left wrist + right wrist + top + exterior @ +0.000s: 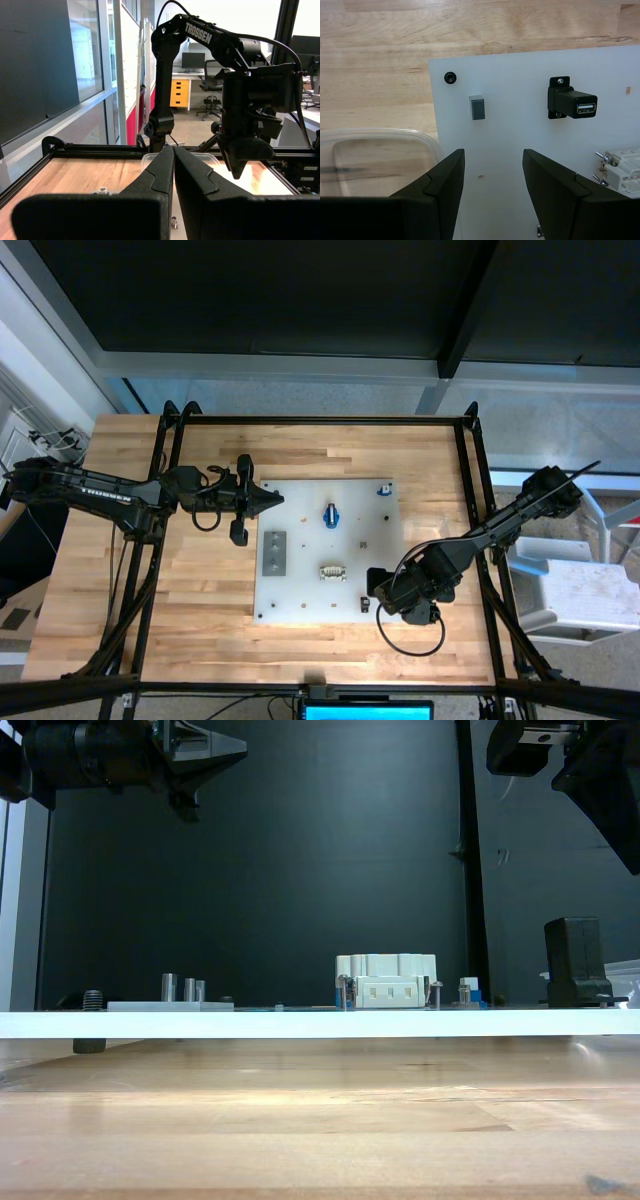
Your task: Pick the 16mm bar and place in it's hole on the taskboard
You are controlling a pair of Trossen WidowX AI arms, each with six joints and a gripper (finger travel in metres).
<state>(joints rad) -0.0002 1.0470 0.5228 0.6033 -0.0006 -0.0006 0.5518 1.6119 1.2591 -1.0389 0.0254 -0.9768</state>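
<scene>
On board [300, 602] near left gripper [279, 498] — bar [168, 988] upright, right gripper [492, 157] apart.

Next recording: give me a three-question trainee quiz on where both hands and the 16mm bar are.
1. True or false: the right hand is shut on the 16mm bar.
2. The left hand is: A) lying on the table; B) raised over the board's far-left corner, fingers together; C) inside the clear tub.
3. Fill in: the right hand hangs over the board's near-right corner, near a black ___ socket.
Key: 1 false: open and empty; neither hand holds the bar; whether it is among the pegs in the grey block, I cannot tell. 2 B. 3 USB.
</scene>
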